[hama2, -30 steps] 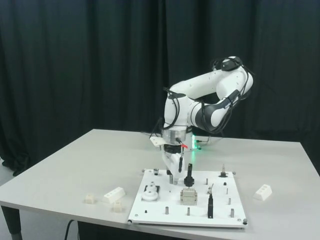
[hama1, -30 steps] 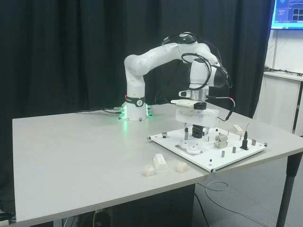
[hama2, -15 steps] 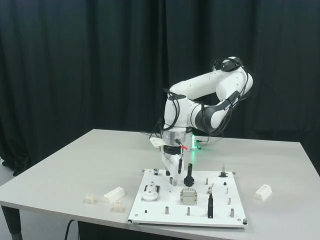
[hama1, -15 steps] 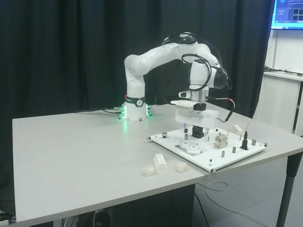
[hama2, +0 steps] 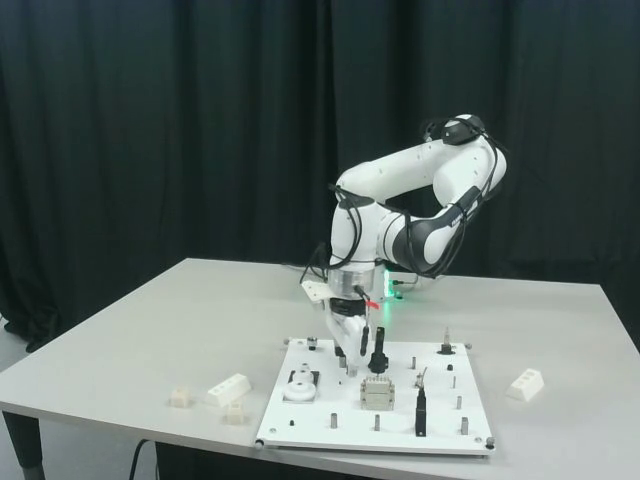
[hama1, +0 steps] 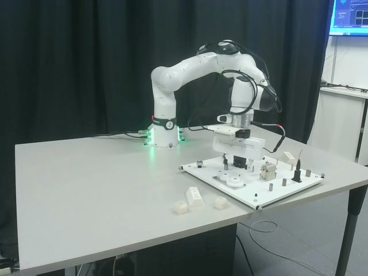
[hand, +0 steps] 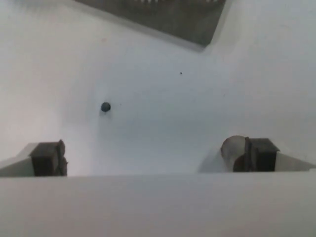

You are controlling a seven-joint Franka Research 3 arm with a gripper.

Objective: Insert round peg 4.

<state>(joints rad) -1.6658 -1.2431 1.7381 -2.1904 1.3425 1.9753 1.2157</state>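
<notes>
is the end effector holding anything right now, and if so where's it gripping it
Nothing is held. In the wrist view the end effector is open, its fingers wide apart over the white board. A round peg stands beside one finger, not clamped between the two.

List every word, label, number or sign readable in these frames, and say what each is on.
None can be read.
Screen at the edge of the first room view: shows lines of text, too small to read.
Band on the arm's base: a dark ring with a small mark, too small to read.
White board and gripper: no lettering visible.
</notes>
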